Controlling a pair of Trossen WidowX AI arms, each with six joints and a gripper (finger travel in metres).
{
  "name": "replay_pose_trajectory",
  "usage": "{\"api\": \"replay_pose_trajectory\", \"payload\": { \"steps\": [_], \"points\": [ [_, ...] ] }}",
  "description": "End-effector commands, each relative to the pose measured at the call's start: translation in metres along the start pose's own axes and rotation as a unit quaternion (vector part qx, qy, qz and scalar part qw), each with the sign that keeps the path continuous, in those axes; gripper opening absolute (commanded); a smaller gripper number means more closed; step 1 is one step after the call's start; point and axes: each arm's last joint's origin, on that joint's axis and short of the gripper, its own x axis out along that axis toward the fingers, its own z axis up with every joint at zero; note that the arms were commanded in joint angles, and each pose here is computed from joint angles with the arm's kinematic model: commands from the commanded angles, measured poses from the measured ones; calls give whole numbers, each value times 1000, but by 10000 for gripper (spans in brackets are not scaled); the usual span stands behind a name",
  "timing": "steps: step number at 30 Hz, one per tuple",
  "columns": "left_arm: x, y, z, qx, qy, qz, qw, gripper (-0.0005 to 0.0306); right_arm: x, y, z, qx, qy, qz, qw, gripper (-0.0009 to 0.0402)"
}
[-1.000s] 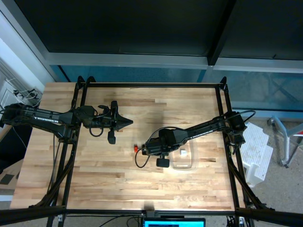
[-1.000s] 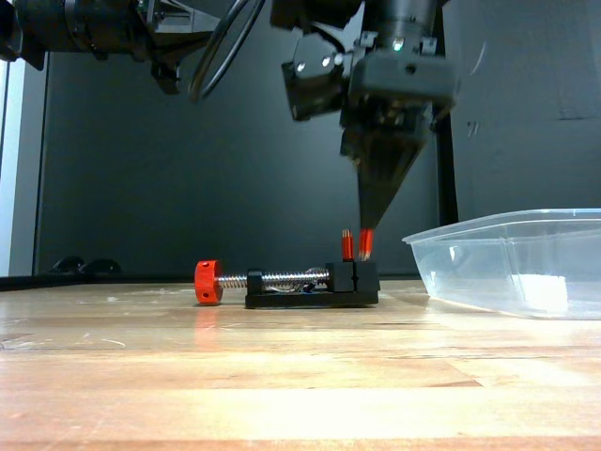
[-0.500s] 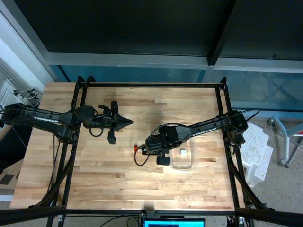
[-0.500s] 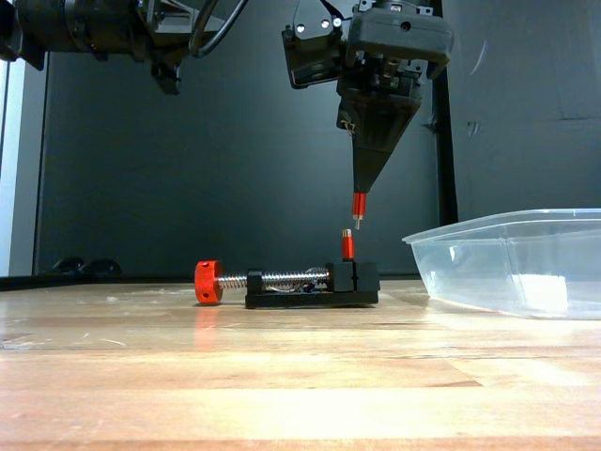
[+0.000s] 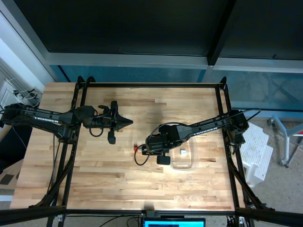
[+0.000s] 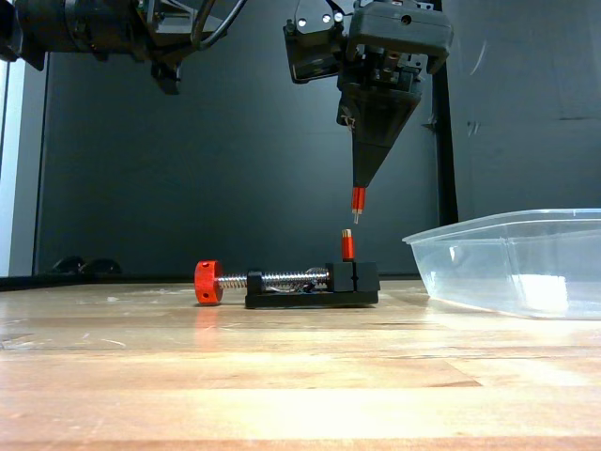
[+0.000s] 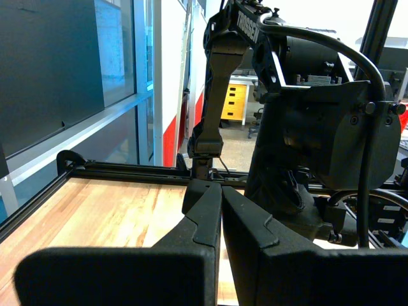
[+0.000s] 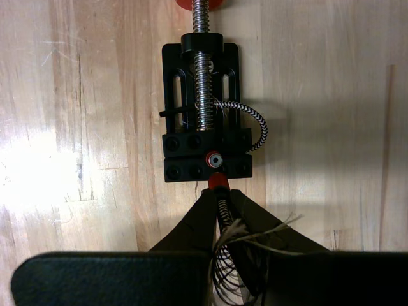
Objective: Pick the rca connector and install on the hub
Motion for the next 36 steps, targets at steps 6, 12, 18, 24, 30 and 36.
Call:
{"api": "replay_pose_trajectory", "payload": {
  "steps": [6, 12, 18, 24, 30, 36],
  "points": [
    [0, 0, 0, 0, 0, 0, 1000, 0, 4, -1, 3, 5, -6, 2, 1000, 0],
    [0, 0, 0, 0, 0, 0, 1000, 0, 5, -1, 3, 5, -6, 2, 1000, 0],
    [0, 0, 0, 0, 0, 0, 1000, 0, 5, -1, 3, 5, -6, 4, 1000, 0],
    [0, 0, 0, 0, 0, 0, 1000, 0, 8, 0, 4, 5, -5, 7, 1000, 0],
    [0, 0, 0, 0, 0, 0, 1000, 0, 9, 0, 3, 6, -4, 6, 1000, 0],
    [0, 0, 0, 0, 0, 0, 1000, 0, 11, 0, 3, 6, -9, 8, 1000, 0]
  ]
}}
